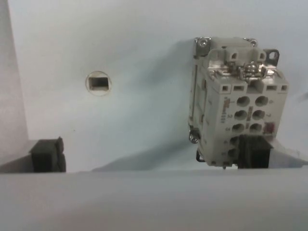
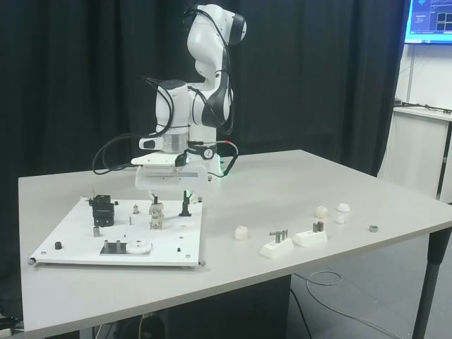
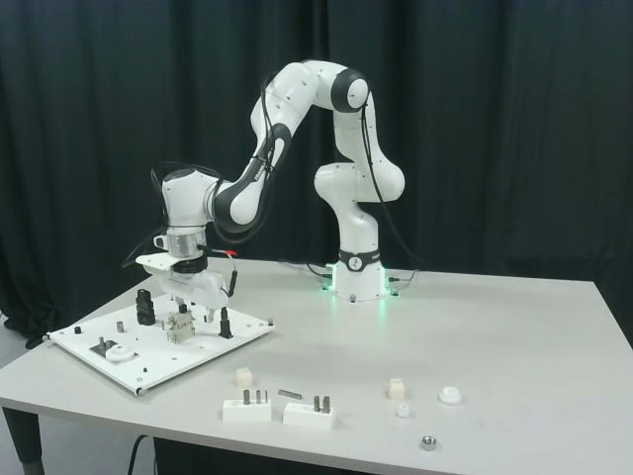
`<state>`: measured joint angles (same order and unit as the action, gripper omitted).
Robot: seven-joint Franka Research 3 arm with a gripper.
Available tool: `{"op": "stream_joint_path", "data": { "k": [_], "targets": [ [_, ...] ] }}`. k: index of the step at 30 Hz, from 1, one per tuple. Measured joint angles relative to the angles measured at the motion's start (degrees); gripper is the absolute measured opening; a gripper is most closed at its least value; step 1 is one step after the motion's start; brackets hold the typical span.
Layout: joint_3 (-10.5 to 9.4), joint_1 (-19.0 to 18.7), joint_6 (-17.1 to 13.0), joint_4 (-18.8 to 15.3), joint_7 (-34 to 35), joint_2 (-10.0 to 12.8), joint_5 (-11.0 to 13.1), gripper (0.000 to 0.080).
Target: Insert waterproof.
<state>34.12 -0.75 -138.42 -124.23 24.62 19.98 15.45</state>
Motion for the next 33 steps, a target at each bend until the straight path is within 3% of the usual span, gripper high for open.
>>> {"op": "stream_joint_path", "data": {
  "k": [22, 33],
  "targets": [
    [-0.03, -0.16, -1.01, -0.41, 0.00, -0.14, 1.59, 0.0800],
    [-0.32, -0.25, -3.38, -0.88, -0.10, 0.65, 2.90, 0.0800]
  ]
}}
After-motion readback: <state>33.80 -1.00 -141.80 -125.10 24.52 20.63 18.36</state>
